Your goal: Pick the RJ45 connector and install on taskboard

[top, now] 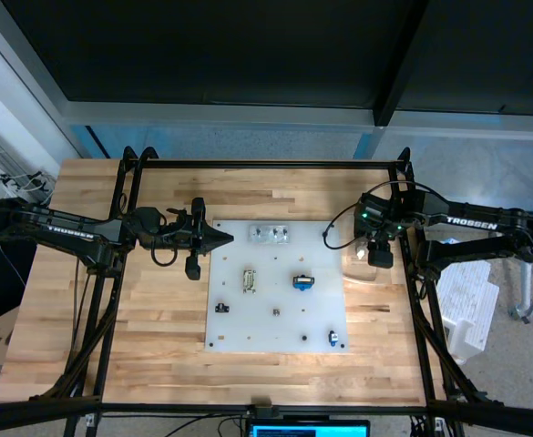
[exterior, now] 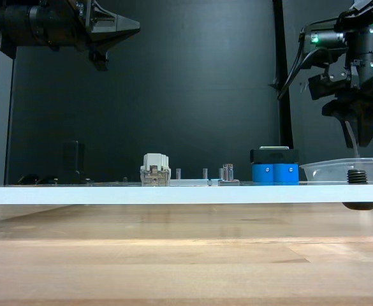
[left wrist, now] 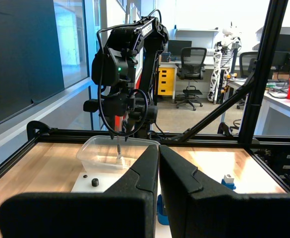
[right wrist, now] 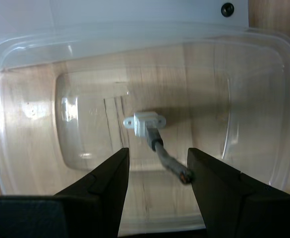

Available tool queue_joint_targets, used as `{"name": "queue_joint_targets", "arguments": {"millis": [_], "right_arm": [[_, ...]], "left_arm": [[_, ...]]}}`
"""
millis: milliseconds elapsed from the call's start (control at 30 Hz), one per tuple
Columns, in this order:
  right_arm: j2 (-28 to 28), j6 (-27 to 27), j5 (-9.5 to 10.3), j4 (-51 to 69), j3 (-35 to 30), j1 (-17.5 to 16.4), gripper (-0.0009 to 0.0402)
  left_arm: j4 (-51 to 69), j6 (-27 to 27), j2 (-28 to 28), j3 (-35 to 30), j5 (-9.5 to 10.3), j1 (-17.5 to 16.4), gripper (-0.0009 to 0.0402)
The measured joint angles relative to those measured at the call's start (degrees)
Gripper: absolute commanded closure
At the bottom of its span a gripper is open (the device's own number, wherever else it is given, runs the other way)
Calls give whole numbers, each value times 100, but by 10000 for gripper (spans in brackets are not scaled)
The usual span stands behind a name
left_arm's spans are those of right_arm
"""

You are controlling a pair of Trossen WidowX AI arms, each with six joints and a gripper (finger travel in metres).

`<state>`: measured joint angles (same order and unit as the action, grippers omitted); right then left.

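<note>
High view: left pincer (top: pixel 228 238) over taskboard (top: pixel 275 339), right pincer (top: pixel 380 257) over tub (top: pixel 352 271)

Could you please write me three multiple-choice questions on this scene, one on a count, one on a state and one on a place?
1. How many blue fittings stand on the taskboard?
A. One
B. Two
C. Four

2. How do the grippers stand?
A. Left gripper shut, right gripper open
B. Both open
C. Left open, right shut

3. Where does the RJ45 connector lie?
A. On the taskboard
B. In the left gripper
C. In the clear tub

Answers:
1 B: the high view shows two blue fittings on the board.
2 A: the left gripper's fingers meet, raised over the board's left edge, while the right gripper's fingers are spread.
3 C: the connector rests on the tub's floor, below the right gripper, beside the board's right edge.
</note>
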<state>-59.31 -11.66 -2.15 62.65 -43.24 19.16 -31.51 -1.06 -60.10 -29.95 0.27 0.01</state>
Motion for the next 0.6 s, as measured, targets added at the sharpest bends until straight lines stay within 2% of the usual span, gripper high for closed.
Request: {"name": "queue_joint_targets", "arguments": {"millis": [600], "right_arm": [[-531,-238,42,-275,103,50,233]], "left_arm": [[0,0,0,0,0,0,393]]}}
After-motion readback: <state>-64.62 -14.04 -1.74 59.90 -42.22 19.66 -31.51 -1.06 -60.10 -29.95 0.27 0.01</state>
